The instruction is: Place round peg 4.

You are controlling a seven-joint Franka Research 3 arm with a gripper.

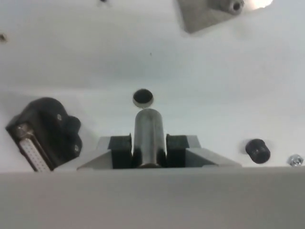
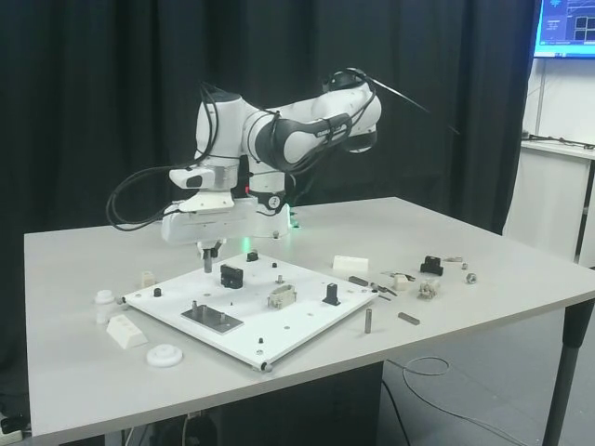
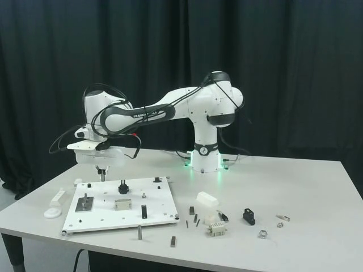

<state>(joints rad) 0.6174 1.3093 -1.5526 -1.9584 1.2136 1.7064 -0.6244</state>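
Observation:
A grey metal round peg (image 1: pixel 149 128) stands upright between black finger pads (image 1: pixel 120 149), and my gripper (image 1: pixel 149 149) is shut on it. The peg's lower end hangs just above the white board (image 1: pixel 214 86), close beside a small dark round hole (image 1: pixel 142 97). In the first room view the gripper (image 2: pixel 209 247) hovers over the far left part of the board (image 2: pixel 279 339), with the peg (image 2: pixel 208 262) pointing down. In the second room view the gripper (image 3: pixel 102 169) is over the board's (image 3: pixel 164 218) back left corner.
On the board are a black connector block (image 1: pixel 45 133), a black knob (image 1: pixel 258 150), a grey metal block (image 1: pixel 209 12) and a grey plate with a post (image 2: pixel 212 319). White parts (image 2: pixel 125 330) lie left of the board. Small loose parts (image 2: pixel 409 283) lie to its right.

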